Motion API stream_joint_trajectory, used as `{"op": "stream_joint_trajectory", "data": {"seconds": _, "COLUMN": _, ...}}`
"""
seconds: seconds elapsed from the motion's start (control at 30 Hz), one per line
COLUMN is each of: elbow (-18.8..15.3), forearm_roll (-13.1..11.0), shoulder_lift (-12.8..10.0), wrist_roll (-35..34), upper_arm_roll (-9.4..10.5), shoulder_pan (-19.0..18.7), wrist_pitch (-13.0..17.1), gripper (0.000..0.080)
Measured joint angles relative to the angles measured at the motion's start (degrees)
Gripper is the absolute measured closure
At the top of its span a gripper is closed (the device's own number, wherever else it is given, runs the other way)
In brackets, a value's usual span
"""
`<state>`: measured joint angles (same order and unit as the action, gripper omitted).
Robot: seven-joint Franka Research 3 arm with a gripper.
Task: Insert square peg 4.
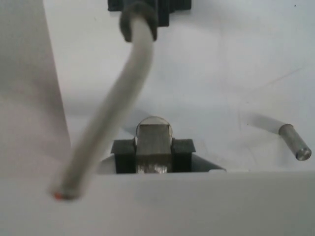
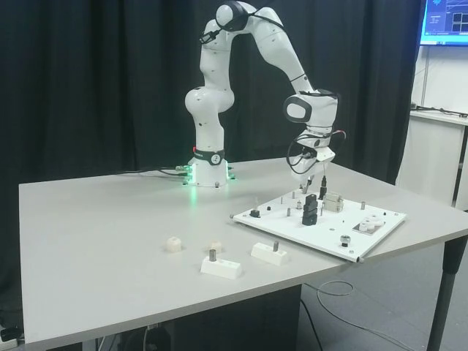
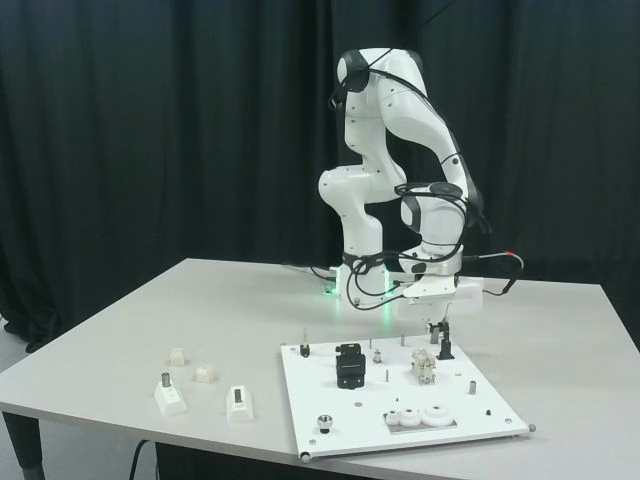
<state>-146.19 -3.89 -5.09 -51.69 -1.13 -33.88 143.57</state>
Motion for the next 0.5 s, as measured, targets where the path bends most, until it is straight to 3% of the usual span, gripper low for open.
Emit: {"op": "stream_joint_trajectory", "data": {"seconds": 0.5, "elbow": 0.13, "forearm_roll": 0.00, "shoulder_lift": 0.15, "wrist_roll": 0.00, "upper_arm_roll": 0.09, "shoulder_pan": 0.00, "wrist_pitch": -2.60, "gripper": 0.0652}}
